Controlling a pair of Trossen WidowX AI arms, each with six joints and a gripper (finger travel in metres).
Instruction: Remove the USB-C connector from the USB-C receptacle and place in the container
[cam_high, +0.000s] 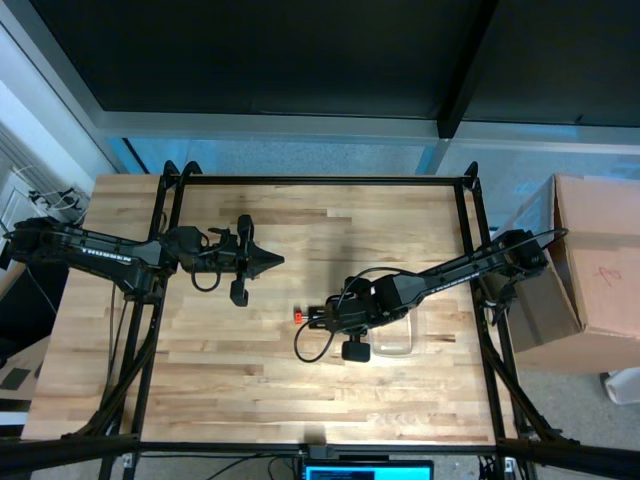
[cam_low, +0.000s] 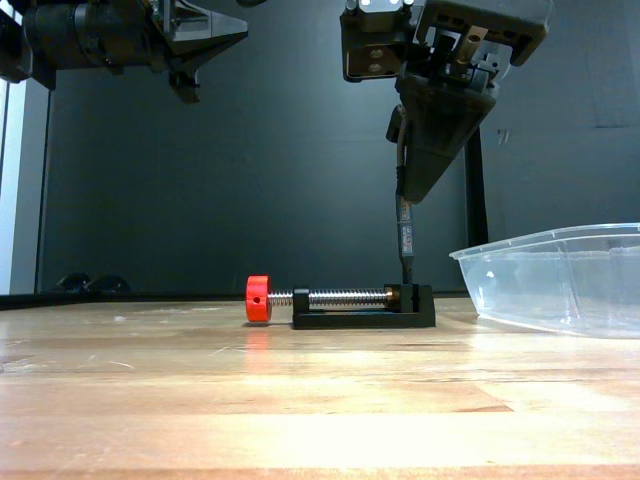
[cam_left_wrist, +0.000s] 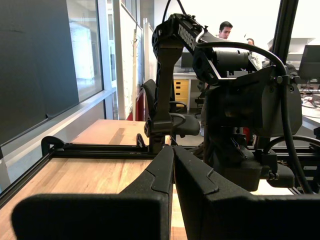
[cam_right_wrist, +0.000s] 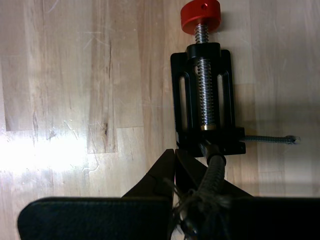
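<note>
High view: left gripper (cam_high: 275, 261) pinched shut, well apart from vise (cam_high: 314, 316). Low view: right gripper (cam_low: 404, 195) clamping USB-C connector (cam_low: 405, 240), upright, tip apparently in USB-C receptacle (cam_low: 407, 291); container (cam_low: 560, 285) beside. Right wrist view: cable (cam_right_wrist: 214, 170) into vise. Likely remaining: pull-out, drop-off.

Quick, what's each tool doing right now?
Left tool: shut, empty, raised at the left.
Right tool: shut on the USB-C connector, upright, lower end in the vise.

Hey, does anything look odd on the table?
Braided cable stub sticking from the vise has a frayed end. USB-C connector stands upright at the vise under the right hand; left hand hangs high, leftward.
</note>
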